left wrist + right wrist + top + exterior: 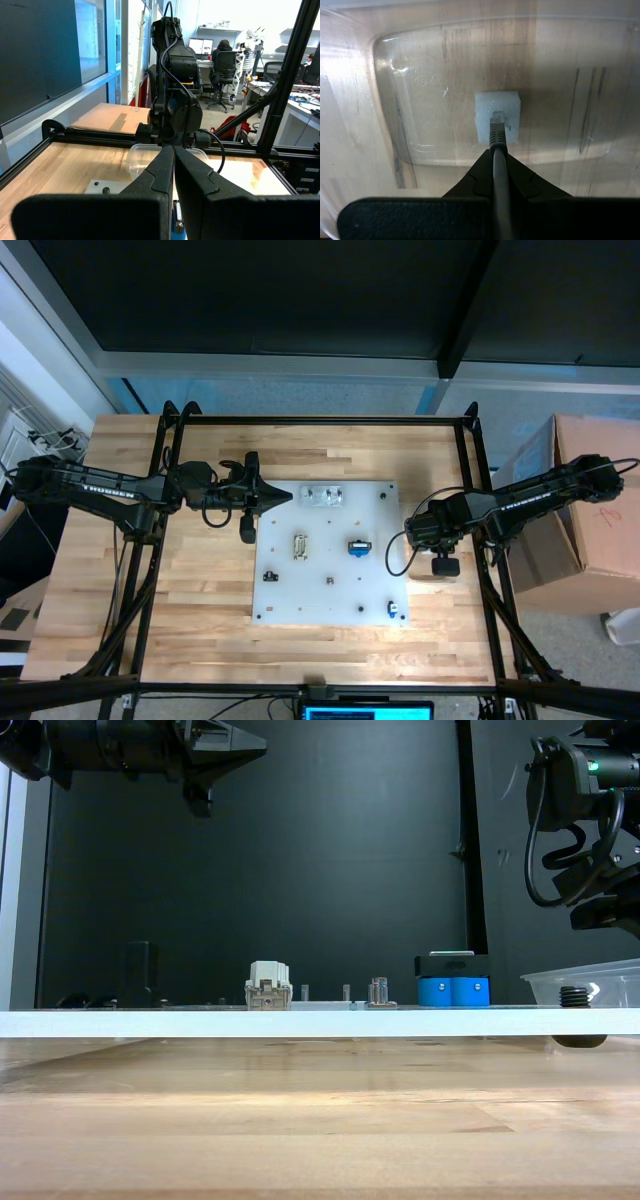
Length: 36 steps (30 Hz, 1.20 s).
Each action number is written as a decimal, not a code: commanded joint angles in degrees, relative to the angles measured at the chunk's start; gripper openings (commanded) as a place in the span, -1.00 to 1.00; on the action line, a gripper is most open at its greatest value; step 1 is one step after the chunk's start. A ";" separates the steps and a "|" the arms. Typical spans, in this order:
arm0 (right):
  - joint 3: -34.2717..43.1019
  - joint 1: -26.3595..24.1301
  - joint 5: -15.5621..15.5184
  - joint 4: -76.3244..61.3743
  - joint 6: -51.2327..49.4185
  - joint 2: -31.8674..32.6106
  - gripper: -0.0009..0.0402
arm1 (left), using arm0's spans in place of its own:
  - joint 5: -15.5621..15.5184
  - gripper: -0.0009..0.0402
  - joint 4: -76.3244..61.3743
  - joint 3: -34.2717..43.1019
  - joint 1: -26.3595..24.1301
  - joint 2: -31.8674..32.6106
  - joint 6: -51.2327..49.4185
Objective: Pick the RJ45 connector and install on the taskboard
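The RJ45 connector [497, 122] is a dark plug on a black cable, sticking out past the tips of my right gripper [495, 152], which is shut on it. Its tip lies over a pale foam block [486, 105] inside a clear plastic tray [385, 100]; I cannot tell whether the two touch. In the high view my right gripper [440, 545] points down over that tray [428, 575], just right of the white taskboard [330, 590]. My left gripper [285, 497] hangs shut and empty, high above the board's left edge, its tips [174, 147] pressed together.
The board carries a beige connector block [299, 545], a blue module [359, 547] and small metal posts [323, 497]. A black frame rail [485, 500] runs beside the tray. A cardboard box [590, 510] stands beyond the table's right edge.
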 commanded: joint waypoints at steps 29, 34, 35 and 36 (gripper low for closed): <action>0.87 0.07 0.09 -0.15 -0.15 -1.22 -0.96 | 0.02 -0.95 0.00 0.02 0.00 0.00 0.02; 0.31 0.09 -0.07 0.02 -0.11 -1.22 -0.95 | 0.02 -0.95 0.00 0.02 0.02 0.00 0.00; 0.20 0.09 -0.04 0.09 -0.13 -1.22 -0.94 | 0.02 -0.95 0.00 0.02 0.00 0.00 0.00; 0.09 0.11 -0.04 0.15 -0.13 -1.22 -0.92 | 0.02 -0.95 0.00 0.02 0.02 0.00 0.02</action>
